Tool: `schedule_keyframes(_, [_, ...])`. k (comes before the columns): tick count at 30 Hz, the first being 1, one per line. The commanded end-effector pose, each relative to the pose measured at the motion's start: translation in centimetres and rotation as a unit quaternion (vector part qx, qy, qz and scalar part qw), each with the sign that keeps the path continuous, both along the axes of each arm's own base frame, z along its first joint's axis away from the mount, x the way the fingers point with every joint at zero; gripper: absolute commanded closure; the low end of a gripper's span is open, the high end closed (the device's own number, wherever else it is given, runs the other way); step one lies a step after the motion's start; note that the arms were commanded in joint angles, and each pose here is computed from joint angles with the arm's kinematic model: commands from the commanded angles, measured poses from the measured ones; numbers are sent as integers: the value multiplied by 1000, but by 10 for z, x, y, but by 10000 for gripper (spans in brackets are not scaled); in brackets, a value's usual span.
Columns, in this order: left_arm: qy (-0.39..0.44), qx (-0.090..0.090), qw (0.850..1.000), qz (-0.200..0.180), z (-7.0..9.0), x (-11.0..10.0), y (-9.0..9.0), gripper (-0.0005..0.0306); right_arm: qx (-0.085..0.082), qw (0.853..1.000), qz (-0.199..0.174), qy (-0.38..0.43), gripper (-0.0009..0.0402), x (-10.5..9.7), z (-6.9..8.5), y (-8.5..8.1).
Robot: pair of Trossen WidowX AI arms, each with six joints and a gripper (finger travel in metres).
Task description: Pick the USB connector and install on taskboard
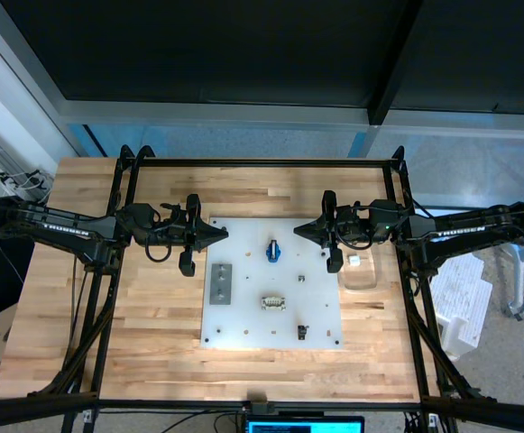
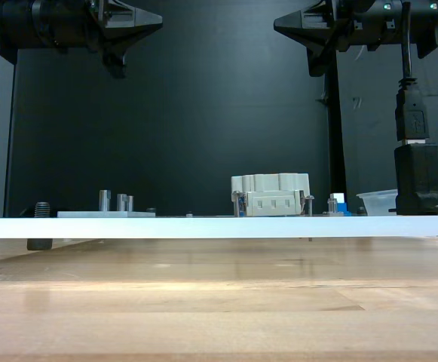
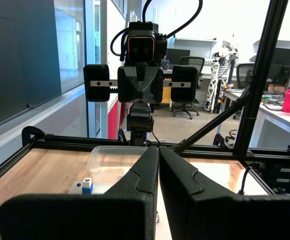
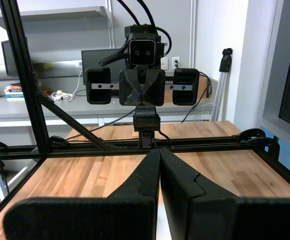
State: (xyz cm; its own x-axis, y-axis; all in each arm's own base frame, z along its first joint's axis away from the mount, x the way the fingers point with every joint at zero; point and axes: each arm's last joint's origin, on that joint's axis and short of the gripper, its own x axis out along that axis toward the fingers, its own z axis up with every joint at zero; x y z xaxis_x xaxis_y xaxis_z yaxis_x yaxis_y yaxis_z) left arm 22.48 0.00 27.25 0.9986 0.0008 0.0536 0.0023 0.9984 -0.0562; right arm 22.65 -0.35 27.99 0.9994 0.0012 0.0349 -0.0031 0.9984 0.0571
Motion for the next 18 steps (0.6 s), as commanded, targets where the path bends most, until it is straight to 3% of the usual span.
schedule_keyframes(1, [0,0,1000,0,0,0,0,300,1,1000,0,0,393,0,0,0])
schedule_keyframes(18, [0,0,1000,0,0,0,0,300,8,1000,0,0,393,0,0,0])
